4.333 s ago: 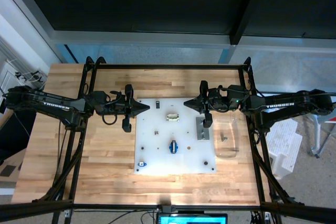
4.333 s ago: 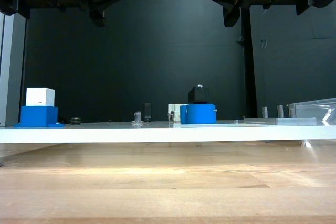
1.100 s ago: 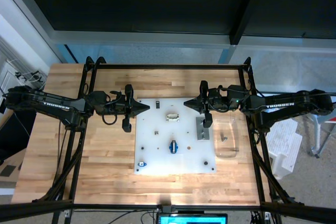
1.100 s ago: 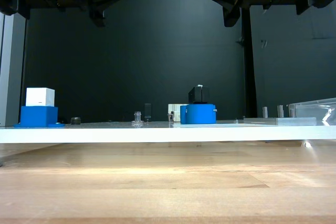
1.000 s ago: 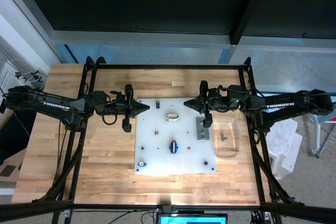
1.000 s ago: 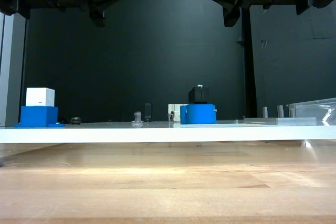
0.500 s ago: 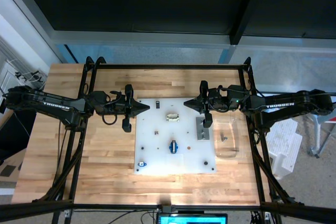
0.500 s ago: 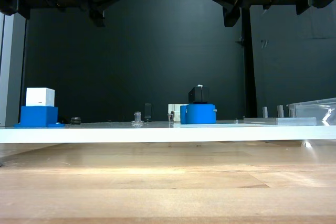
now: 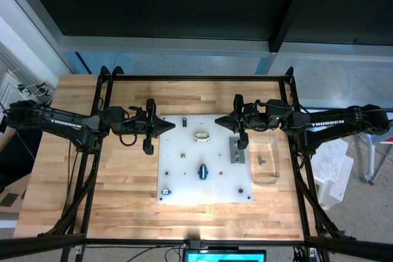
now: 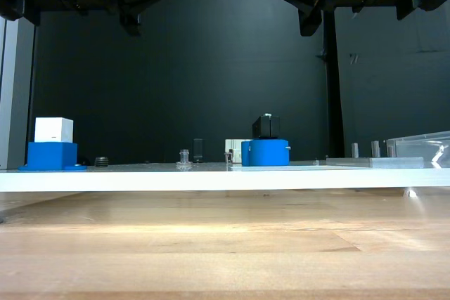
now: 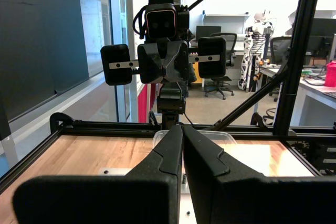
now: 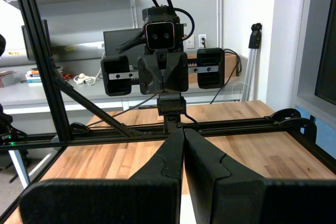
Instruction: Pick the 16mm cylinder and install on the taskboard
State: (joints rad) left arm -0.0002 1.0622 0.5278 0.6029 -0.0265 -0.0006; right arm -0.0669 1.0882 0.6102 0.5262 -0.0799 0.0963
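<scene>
- No change from the pictures of a few seconds ago: same pose for both arms, same layout on the worktop [image 9: 123, 176].
- Left end effector [image 9: 171, 124]: high above the board's [image 9: 184, 176] far left edge, fingers pressed together, holding nothing.
- Right end effector [image 9: 219, 121]: high above the board's far right part, near the grey block [image 9: 237, 150], likewise closed and empty.
- Cylinder [image 9: 262, 160]: probably the small grey piece lying in the clear tray [image 9: 270, 179] just beside the board's right edge; too small to be certain.
- Meaning for the task: no pick begun yet, with everything left to do. Likely falls to the right arm, the nearer one, and calls for opening first.
</scene>
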